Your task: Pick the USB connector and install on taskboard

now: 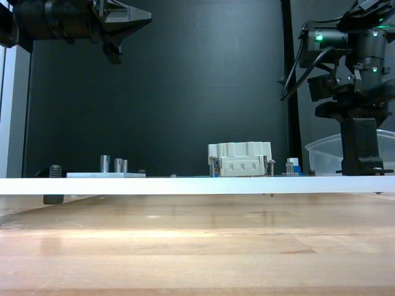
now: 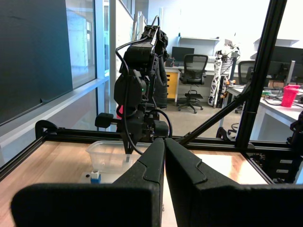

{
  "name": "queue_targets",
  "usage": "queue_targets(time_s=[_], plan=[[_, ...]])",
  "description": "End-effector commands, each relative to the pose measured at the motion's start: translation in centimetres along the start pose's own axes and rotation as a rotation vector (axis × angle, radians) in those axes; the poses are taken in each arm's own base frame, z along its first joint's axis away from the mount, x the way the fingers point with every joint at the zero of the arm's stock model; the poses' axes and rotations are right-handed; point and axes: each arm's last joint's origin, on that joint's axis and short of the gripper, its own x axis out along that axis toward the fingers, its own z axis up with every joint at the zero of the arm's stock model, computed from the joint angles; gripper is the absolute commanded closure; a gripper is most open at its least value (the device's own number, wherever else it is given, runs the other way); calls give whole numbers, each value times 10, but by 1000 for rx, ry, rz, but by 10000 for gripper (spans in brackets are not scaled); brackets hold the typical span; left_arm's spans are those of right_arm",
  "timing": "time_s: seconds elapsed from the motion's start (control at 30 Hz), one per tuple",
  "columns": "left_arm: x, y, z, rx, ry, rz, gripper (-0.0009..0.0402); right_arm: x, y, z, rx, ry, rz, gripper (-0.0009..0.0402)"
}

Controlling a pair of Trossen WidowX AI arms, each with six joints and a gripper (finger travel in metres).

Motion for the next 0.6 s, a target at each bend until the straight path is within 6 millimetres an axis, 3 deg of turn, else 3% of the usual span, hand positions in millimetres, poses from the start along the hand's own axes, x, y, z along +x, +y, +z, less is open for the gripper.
queue_targets(time_s=[0.03,0.6], plan=[[0,0,0,0,0,0,393,-3,0,0,-2,11,13,393],[0,0,0,0,0,0,393,-14,0,-7,15,45,17,393]])
